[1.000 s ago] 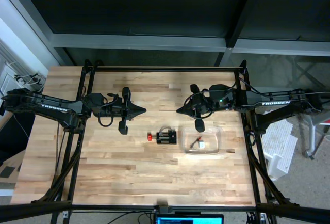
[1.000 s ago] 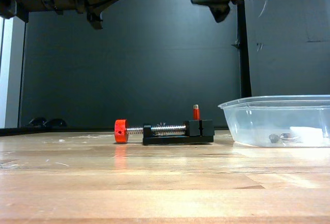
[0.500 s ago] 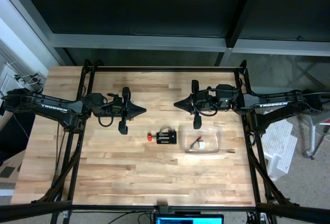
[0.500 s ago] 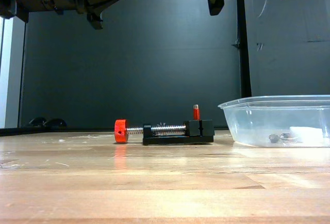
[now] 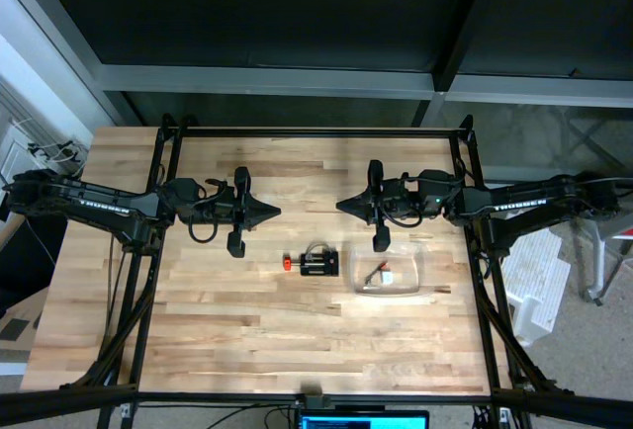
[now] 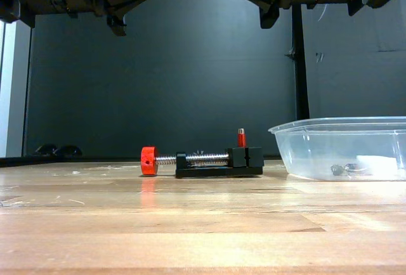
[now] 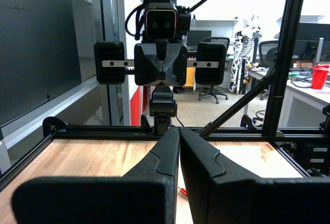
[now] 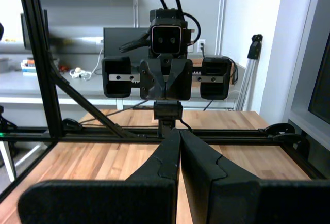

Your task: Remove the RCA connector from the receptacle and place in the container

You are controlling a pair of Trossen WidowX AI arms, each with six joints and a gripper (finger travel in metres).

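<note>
1. Left gripper: hangs high over the table, left of centre, tip pointing right. You have its fingers pressed together with nothing between them.
2. Right gripper: hangs high on the far side of the receptacle and container, tip pointing left toward the other gripper. Its fingers are likewise pressed together on nothing.
3. RCA connector: lies inside the container, toward its left end, just beside a small white square piece.
4. Receptacle: sits on the table just left of the container, not touching it, with the orange-red knob at its left end.
</note>
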